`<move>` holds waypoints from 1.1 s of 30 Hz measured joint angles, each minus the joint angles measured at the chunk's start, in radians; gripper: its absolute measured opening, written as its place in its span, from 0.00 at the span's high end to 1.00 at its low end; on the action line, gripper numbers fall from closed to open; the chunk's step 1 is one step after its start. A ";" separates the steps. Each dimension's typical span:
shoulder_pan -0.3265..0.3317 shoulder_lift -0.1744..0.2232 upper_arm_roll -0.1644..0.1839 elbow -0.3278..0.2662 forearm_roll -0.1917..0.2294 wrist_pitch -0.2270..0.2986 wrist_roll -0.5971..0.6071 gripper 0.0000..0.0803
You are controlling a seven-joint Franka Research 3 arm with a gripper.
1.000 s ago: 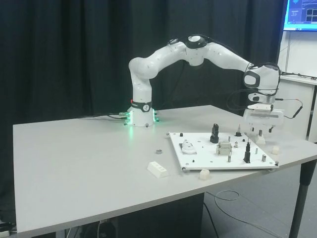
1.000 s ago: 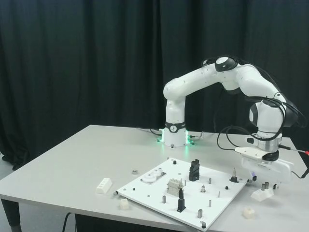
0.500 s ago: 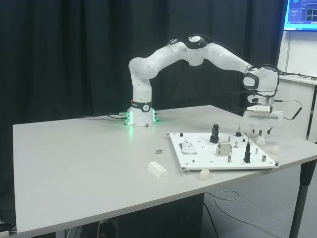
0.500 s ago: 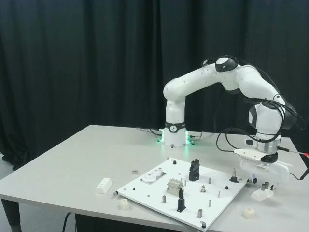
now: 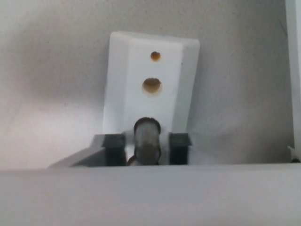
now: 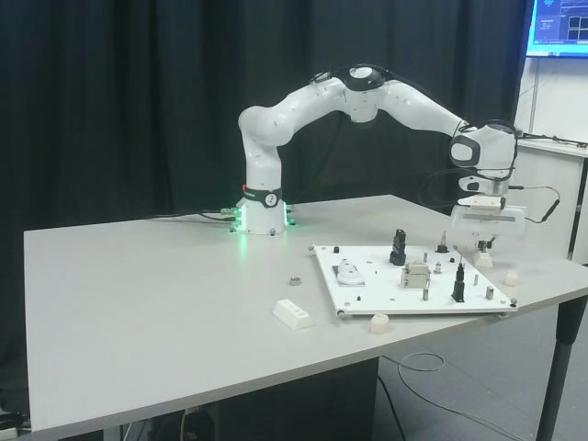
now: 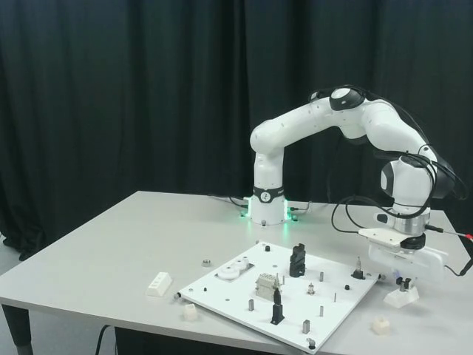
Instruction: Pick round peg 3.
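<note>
In the wrist view a grey round peg (image 5: 147, 135) stands upright between my gripper's (image 5: 147, 149) black fingers (image 5: 115, 147), which are shut on it. Just below it lies a white holder block (image 5: 127, 80) with two empty holes showing. From the room cameras the gripper (image 6: 484, 241) (image 7: 405, 280) hangs a little above that block (image 6: 483, 260) (image 7: 400, 297). The block sits on the grey table just past the far right edge of the white board (image 6: 377, 296) (image 7: 236, 296). The peg itself is too small to make out there.
The board carries black fixtures (image 6: 399, 248) (image 7: 297, 260), a grey metal part (image 6: 418, 275) and several small pegs. Small white blocks lie on the table around it (image 6: 293, 313) (image 6: 378, 322) (image 6: 511, 276) (image 7: 380, 325). A small ring (image 6: 296, 279) lies left of the board.
The gripper has risen straight up from the holder block over the last second, with the peg held between its fingers. The rest of the table is unchanged.
</note>
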 joint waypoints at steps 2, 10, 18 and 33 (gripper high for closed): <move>0.001 0.000 0.000 0.000 0.000 0.001 0.000 0.55; 0.002 0.000 0.000 0.000 0.000 0.009 0.001 0.86; 0.007 0.002 -0.012 0.000 -0.002 0.009 0.015 0.86; 0.040 0.021 -0.085 0.000 -0.023 -0.085 0.032 0.86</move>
